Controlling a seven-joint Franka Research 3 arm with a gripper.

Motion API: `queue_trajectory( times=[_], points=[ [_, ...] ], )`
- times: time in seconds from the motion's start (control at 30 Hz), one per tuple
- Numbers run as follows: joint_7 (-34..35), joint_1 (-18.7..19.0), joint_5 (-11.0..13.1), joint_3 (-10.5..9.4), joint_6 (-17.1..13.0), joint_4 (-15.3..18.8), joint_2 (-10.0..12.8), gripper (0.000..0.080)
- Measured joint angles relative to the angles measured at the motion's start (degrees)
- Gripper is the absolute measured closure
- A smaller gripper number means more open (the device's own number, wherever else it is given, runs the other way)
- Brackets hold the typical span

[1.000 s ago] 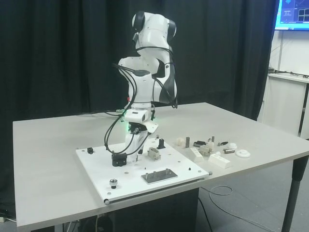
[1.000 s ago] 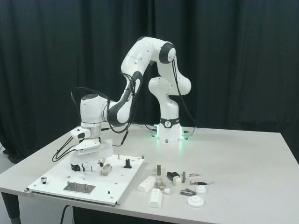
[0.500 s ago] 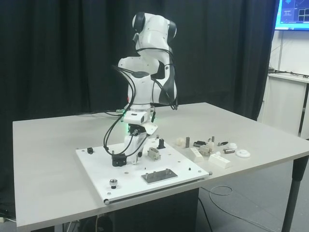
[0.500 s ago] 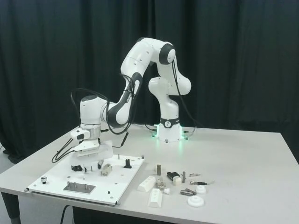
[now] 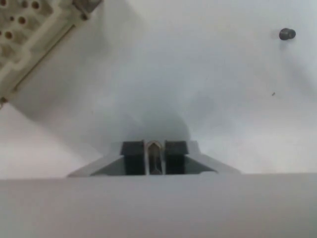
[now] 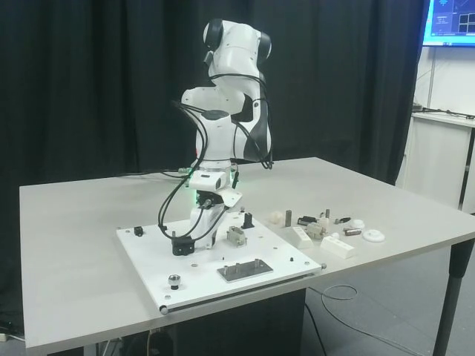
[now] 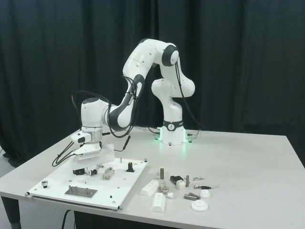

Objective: Remove square peg 1.

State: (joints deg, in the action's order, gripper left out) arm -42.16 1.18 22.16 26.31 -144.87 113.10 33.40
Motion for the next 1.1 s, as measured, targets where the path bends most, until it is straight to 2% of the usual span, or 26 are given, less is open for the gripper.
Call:
queue_trajectory(
  times=[0.17, 0.2, 1.1],
  points=[
    [0.0, 0.0, 0.05, -0.01, 0.06, -0.02, 0.0, 0.0664],
    [0.0, 0.0, 0.06, -0.01, 0.06, -0.02, 0.0, 0.0761],
    [0.91, 0.06, 0.21, 0.03, 0.39, -0.16, -0.12, 0.0762]
  ],
)
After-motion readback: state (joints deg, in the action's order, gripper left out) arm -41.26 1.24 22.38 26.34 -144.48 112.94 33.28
